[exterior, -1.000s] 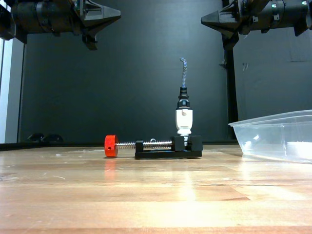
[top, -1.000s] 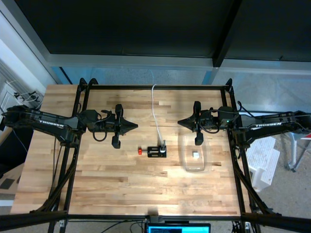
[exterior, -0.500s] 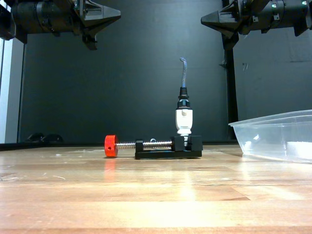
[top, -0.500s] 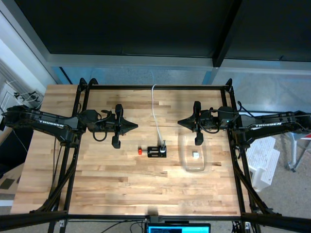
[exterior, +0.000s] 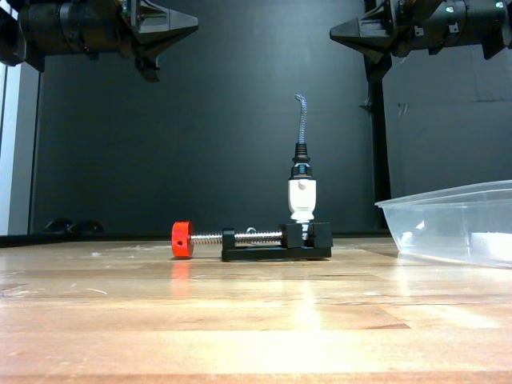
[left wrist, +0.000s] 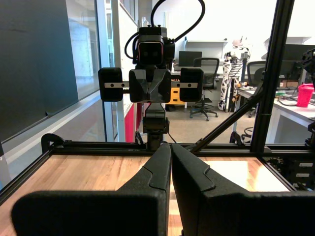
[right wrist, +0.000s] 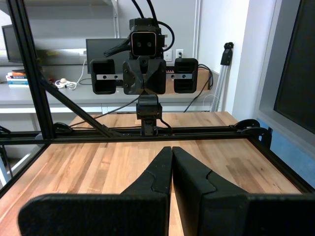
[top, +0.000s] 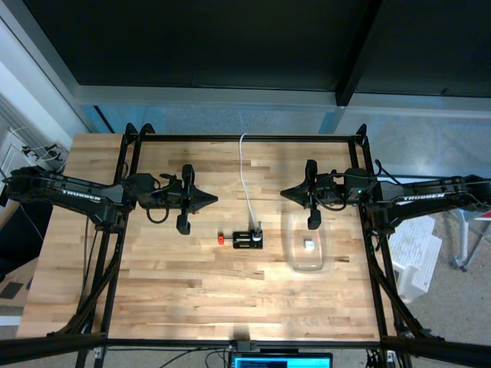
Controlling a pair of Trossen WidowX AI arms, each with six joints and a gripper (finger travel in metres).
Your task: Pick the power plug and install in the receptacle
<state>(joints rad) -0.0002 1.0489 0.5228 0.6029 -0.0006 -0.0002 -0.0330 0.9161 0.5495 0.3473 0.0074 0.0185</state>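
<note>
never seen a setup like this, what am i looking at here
Two robot arms stand at the sides of a wooden table. One picture looks down from above, one looks level along the tabletop, two come from cameras on the arms. The left hand and right hand hover above the table, facing each other, both shut and empty. On the table a black clamp with a red knob holds the receptacle on a white cable. A clear tray beside it contains a small white block. I cannot spot the power plug.
</note>
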